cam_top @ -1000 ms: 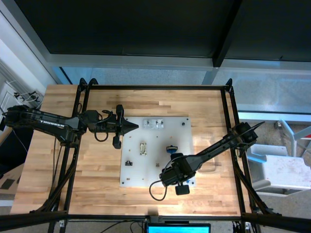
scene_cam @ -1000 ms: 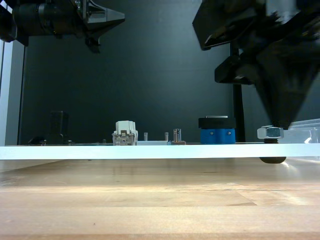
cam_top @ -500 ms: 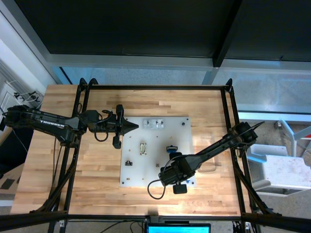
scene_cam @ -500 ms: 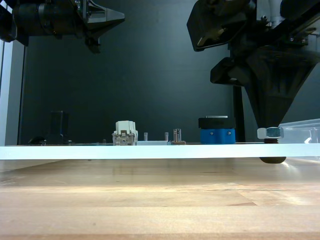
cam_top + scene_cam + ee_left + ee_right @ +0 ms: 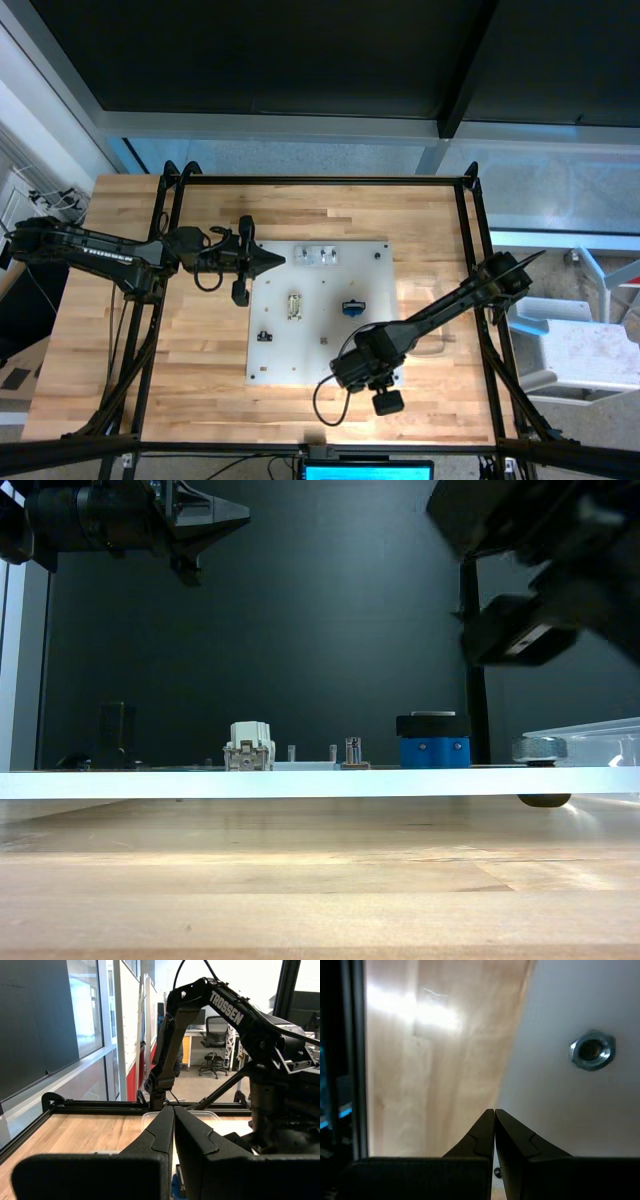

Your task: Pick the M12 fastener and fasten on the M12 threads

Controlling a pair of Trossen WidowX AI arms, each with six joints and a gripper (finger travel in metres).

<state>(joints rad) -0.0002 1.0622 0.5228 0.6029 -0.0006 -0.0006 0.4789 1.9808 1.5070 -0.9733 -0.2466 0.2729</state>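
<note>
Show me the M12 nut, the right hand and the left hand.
M12 nut point(image 5: 540, 747): low view, on its side face.
right hand point(image 5: 494, 1110): right wrist view, between shut fingertips, over the board's point(image 5: 580, 1110) near edge.
left hand point(image 5: 173, 1106): left wrist view, between shut fingertips, by the board's left edge.

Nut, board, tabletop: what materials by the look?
Nut: bright metal, likely steel, glinting facets. Board: smooth white plastic, probably, matte. Tabletop: planked wood, visible grain. Right claw hangs shut above the board edge; left claw shut, raised by the board's left edge.
</note>
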